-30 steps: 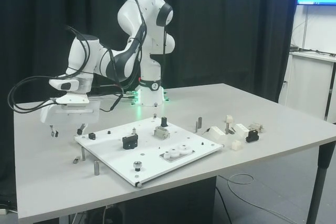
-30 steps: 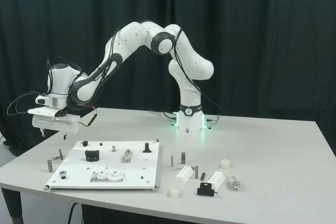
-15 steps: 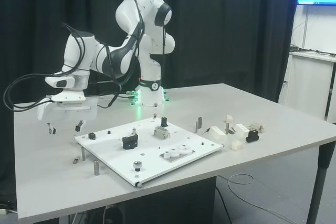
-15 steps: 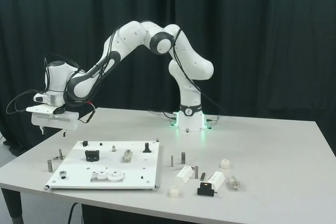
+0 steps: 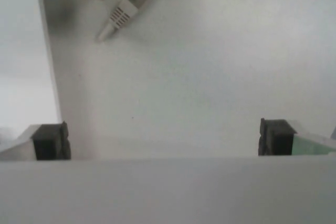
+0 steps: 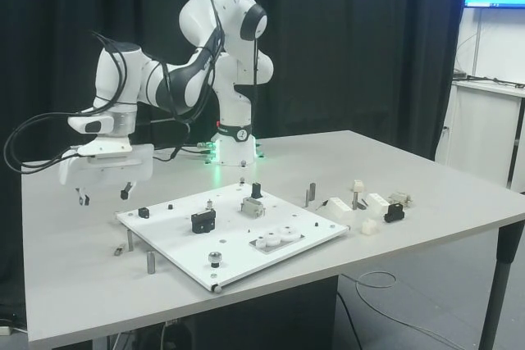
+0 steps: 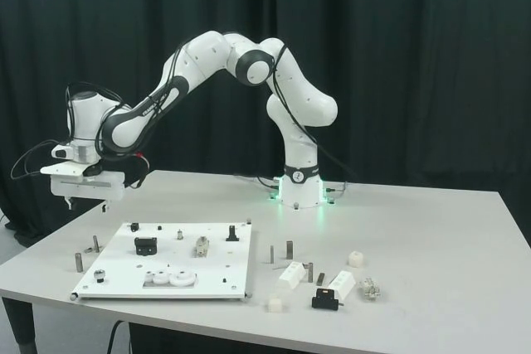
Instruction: Remove BNC.
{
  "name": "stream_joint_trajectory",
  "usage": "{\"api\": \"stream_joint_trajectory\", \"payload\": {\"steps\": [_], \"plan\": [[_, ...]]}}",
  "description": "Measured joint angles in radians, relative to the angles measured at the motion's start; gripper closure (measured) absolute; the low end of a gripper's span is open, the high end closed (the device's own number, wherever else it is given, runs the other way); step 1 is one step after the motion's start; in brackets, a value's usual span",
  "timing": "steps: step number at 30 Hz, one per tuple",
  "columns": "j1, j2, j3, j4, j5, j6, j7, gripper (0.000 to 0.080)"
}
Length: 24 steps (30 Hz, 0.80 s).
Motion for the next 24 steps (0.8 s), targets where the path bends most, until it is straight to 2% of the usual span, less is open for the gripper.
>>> {"api": "stream_joint_trajectory", "payload": {"steps": [10,24], "plan": [[0.002,-0.012,0.0,0.005,0.006,-0.084,-0.001,0.0003],[0.034,-0.083,-0.001,-0.008,0.013,-0.299,0.035,0.0003]]}}
